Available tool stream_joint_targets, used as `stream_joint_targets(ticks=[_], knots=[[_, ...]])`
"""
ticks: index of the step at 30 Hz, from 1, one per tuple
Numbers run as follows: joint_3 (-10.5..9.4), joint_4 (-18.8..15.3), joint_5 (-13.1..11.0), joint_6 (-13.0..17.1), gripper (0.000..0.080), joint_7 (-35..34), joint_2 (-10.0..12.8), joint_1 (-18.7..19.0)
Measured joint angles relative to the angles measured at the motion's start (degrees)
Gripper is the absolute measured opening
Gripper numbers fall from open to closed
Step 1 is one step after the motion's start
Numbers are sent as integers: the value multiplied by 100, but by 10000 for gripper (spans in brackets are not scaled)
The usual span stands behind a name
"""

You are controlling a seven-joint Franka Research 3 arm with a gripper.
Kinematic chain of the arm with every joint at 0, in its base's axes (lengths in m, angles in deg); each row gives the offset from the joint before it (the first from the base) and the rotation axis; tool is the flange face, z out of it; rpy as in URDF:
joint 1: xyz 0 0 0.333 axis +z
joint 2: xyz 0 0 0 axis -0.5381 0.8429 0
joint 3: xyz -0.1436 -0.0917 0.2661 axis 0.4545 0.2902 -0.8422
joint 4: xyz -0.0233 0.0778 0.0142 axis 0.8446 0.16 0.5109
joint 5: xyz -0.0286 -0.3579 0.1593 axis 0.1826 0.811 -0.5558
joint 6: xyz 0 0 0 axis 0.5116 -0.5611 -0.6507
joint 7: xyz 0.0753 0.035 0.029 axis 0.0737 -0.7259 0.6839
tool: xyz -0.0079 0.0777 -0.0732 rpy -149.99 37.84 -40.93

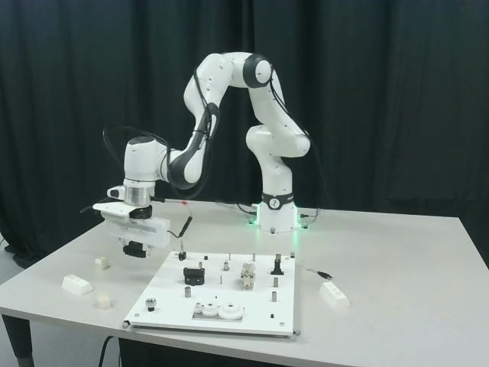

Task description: Place D-SUB.

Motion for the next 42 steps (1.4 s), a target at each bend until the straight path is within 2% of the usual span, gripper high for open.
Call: stream_joint_targets(ticks=[11,16,28,37,38,39,40,42], knots=[[0,233,-592,16,577,765,325,-196],[0,322,-773,16,577,975,488,-228],[-3,586,-861,16,577,1100,871,-254],[-13,723,-862,11,577,1135,924,-251],[-13,741,-862,5,720,1139,923,-251],[-13,762,-862,-7,720,1140,923,-251],[-13,787,-862,-28,780,1140,922,-251],[-13,836,-862,-78,780,1140,916,-251]])
